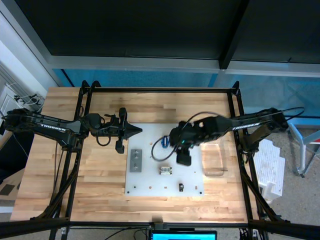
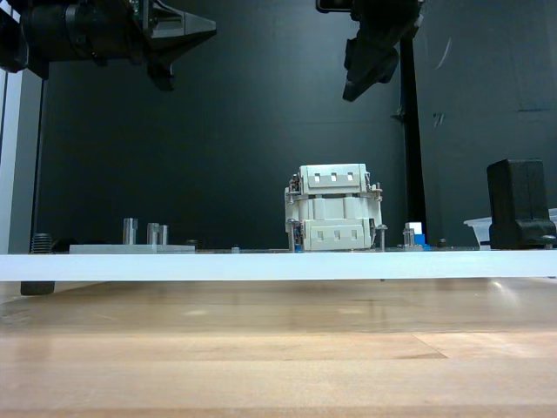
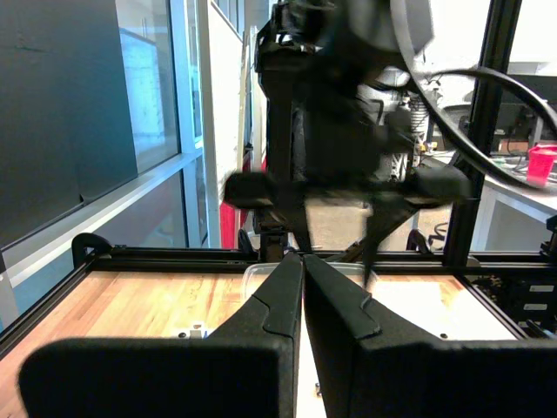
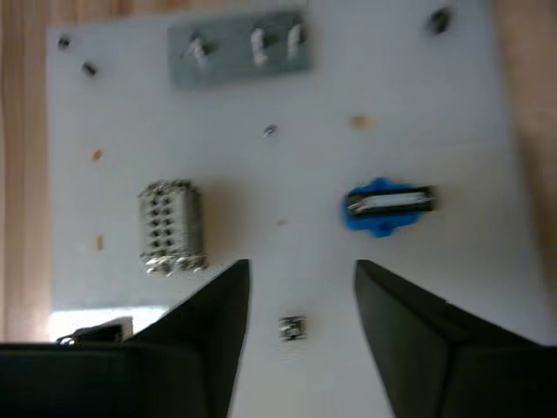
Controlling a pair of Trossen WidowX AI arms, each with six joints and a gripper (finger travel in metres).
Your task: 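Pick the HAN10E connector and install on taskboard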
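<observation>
Lying white at the high view's centre, taskboard (image 1: pixel 150 186) | left gripper (image 1: pixel 138 130) hovering over the plate's upper-left corner, fingers pressed together, empty | right gripper (image 1: pixel 184 159) hanging above the board right of centre, fingers spread, holding nothing | HAN10E connector (image 1: pixel 165 171) standing on the board, lower left of that gripper

L hand (image 3: pixel 302 256) fills the foreground: two black fingers (image 3: pixel 261 318) pressed together, no gap btwn them, tips meeting over the wood surface (image 3: pixel 148 300). Nothing held. Pale taskboard (image 3: pixel 435 309) shows beside one finger. Just past the tips, rim of a clear tray (image 3: pixel 258 272). Beyond that the R arm (image 3: pixel 335 131), dark & blurred, hangs above the surface w/ a black cable (image 3: pixel 487 83) looping off it. Black frame rail (image 3: pixel 165 256) along the far edge; windows (image 3: pixel 148 87) behind.
</observation>
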